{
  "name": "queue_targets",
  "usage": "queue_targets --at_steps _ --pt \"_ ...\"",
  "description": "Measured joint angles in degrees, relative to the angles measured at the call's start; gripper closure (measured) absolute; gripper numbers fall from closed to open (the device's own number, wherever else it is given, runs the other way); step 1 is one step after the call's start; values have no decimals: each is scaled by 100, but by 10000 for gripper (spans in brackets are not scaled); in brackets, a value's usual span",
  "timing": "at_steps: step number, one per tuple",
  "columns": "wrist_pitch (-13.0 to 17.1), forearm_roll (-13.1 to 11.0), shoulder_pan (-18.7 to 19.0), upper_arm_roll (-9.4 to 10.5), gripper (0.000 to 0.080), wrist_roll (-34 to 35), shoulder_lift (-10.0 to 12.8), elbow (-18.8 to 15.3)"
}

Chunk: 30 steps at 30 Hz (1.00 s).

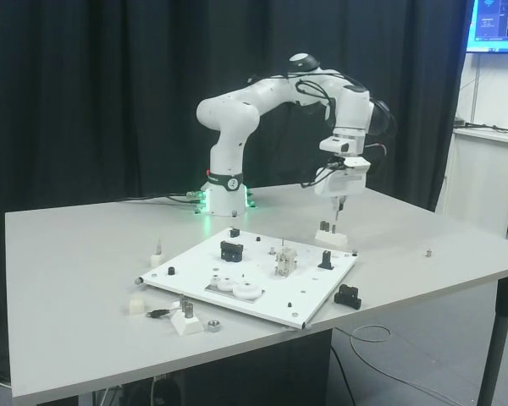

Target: Insert square peg 1.

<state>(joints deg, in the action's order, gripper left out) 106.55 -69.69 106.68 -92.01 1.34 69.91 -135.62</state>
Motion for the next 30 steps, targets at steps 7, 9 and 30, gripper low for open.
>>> queue_targets --at_steps 7,9,30 --pt "237 337 -360 -6 777 -399 0 -30" --pt "293 394 -482 -15 777 -532 0 -37" --pt "418 465 -1849 -155 777 -2276 0 12"
